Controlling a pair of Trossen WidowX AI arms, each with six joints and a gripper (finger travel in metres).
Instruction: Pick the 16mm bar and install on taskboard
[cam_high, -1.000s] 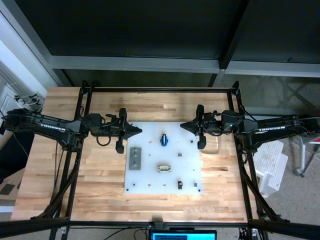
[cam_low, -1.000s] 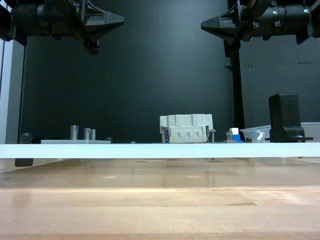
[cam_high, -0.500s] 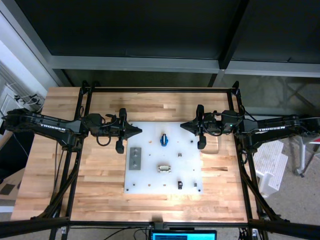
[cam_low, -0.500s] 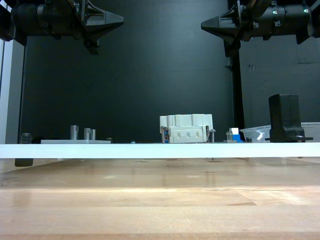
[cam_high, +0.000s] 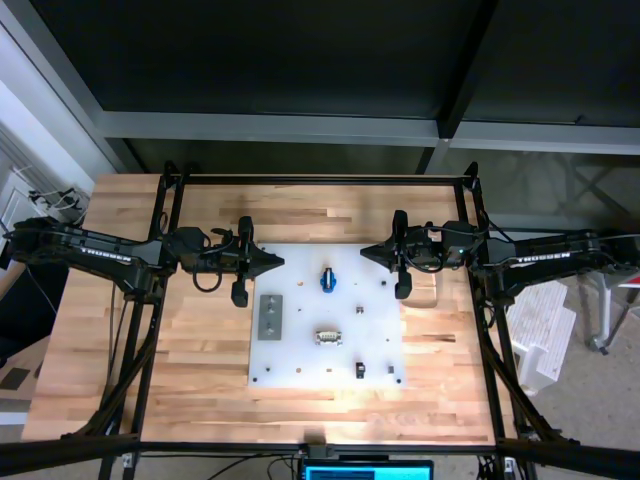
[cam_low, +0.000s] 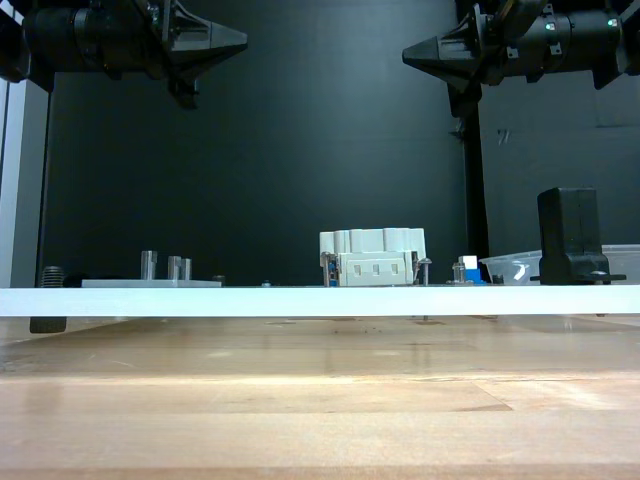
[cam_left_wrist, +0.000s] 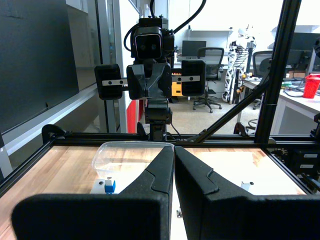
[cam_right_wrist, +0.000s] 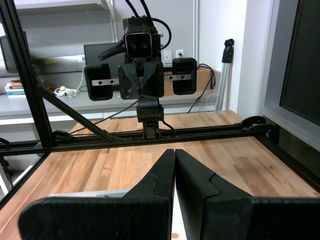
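Butcher-block table (cam_high: 200, 380), black frame rails (cam_high: 320, 180) around it, dark shelving behind.

- The taskboard (cam_high: 300, 365) lies flat at the middle of the table, white and square.
- A grey metal block (cam_high: 271, 316) sits on the board near its left edge. A blue knob (cam_high: 328, 279) is toward the far side, a white connector (cam_high: 329, 338) is near the centre, and a black connector (cam_high: 360, 370) is close to the near edge.
- The left gripper (cam_high: 277, 262) hangs over the board's far-left corner and points inward. In the low view it is well above the board. Its wrist camera shows the fingers (cam_left_wrist: 159, 172) pressed together with nothing between them.
- The right gripper (cam_high: 364, 250) hangs over the far-right part of the board, facing the left one at about the same height and well apart from it. Its fingers (cam_right_wrist: 161, 175) are also clenched and hold nothing.
- A clear plastic tray (cam_left_wrist: 131, 151) rests on the table at the right arm's side, seen from the left wrist camera. I cannot make out its contents.
- I cannot pick out the 16mm bar in any view. It is in neither gripper.
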